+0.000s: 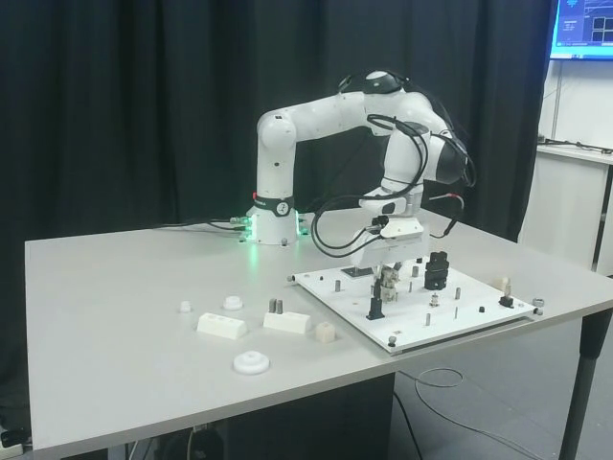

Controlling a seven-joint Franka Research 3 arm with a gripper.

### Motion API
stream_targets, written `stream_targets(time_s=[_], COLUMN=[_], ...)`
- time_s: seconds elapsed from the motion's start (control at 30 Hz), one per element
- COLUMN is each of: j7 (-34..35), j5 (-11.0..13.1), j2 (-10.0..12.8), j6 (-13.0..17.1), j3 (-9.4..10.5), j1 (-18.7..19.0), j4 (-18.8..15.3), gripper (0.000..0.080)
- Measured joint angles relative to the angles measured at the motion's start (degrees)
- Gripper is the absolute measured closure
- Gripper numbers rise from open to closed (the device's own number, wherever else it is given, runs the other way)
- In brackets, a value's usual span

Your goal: Insert waterproof.

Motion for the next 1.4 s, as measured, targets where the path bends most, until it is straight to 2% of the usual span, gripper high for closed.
stream_targets(time_s=[0.4, 0.93, 1.4], j7=[1.24, 1.89, 2.04], j5=[0.25, 0.36, 1.97], j2=[-0.01, -0.01, -0.13], j6=[0.58, 3.14, 4.95], j3=[0.05, 0.11, 0.07], j1=[0.14, 1.71, 3.0], j4=[-0.21, -1.76, -3.53], gripper=[0.0485, 0.0485, 0.0485])
